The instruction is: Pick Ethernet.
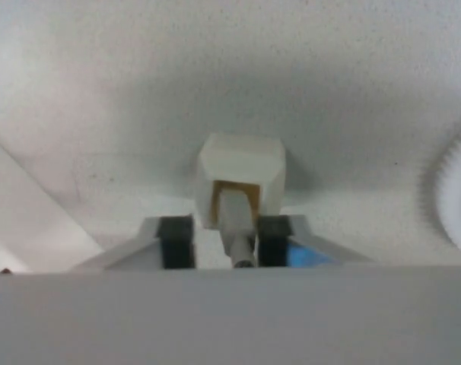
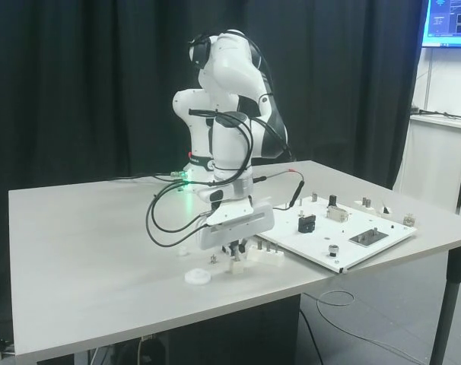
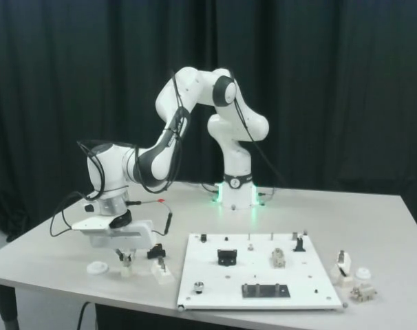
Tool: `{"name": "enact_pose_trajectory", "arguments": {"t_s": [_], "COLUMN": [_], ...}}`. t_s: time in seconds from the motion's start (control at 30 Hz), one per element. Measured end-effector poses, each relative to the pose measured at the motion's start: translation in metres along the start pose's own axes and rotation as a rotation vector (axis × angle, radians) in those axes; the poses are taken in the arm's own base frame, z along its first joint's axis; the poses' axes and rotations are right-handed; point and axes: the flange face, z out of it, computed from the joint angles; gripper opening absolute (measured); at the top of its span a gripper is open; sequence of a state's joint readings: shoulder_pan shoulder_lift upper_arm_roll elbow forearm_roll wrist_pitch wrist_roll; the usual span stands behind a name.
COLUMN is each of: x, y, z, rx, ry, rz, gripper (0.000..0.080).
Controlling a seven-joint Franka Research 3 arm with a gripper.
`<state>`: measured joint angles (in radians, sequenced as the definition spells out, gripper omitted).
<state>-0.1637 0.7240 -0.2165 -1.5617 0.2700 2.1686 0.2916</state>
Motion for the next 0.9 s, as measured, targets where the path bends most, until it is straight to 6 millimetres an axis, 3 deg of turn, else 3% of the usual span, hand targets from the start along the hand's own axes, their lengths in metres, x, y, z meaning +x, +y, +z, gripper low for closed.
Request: {"name": "enact_pose_trajectory", "arguments": {"t_s": [0.03,0.07,0.23,0.27,0.53,0.9], "x": [0.0,0.0,-0.001,-0.001,-0.002,-0.009], "y": [0.0,-0.001,-0.002,-0.002,-0.005,-0.009], "z": [0.0,0.0,0.0,0.0,-0.013,-0.051], "rx": [0.0,0.0,0.0,0.0,0.008,0.013], "ry": [0.0,0.0,0.0,0.001,0.007,0.006], "rz": [0.0,-0.001,-0.003,-0.003,-0.008,-0.018], "gripper": [0.0338,0.016,0.016,0.0073,0.0073,0.0073]}}
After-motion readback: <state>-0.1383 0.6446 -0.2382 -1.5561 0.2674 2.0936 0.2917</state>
